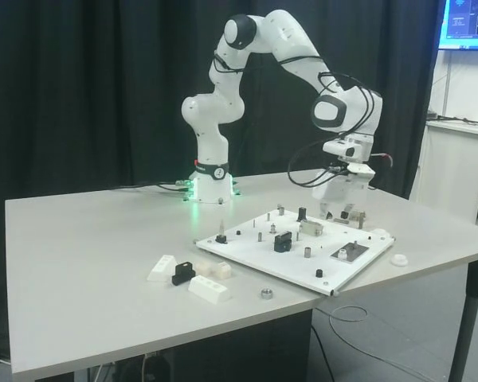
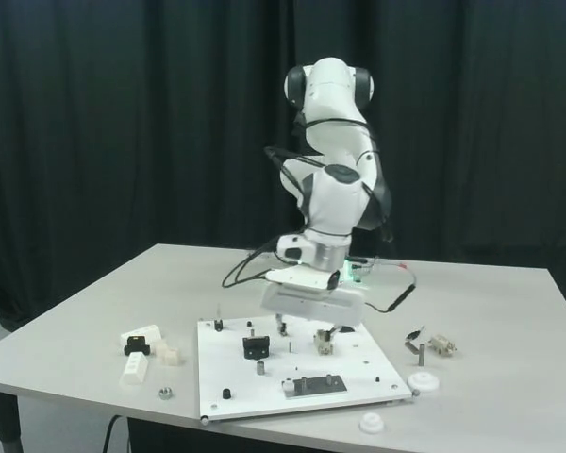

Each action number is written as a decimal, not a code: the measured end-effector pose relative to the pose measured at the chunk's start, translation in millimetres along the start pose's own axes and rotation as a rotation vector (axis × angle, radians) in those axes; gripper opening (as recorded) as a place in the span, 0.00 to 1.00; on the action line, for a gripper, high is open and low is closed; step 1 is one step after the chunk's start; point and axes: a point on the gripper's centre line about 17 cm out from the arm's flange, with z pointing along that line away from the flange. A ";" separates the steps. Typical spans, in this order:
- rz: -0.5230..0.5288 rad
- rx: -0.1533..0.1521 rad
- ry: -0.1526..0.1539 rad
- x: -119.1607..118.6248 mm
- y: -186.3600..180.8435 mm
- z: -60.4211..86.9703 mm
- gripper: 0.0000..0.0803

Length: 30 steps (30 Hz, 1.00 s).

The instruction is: Remove round peg 4.

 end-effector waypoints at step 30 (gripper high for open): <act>-0.075 0.065 -0.015 -6.9 54.4 62.5 1.00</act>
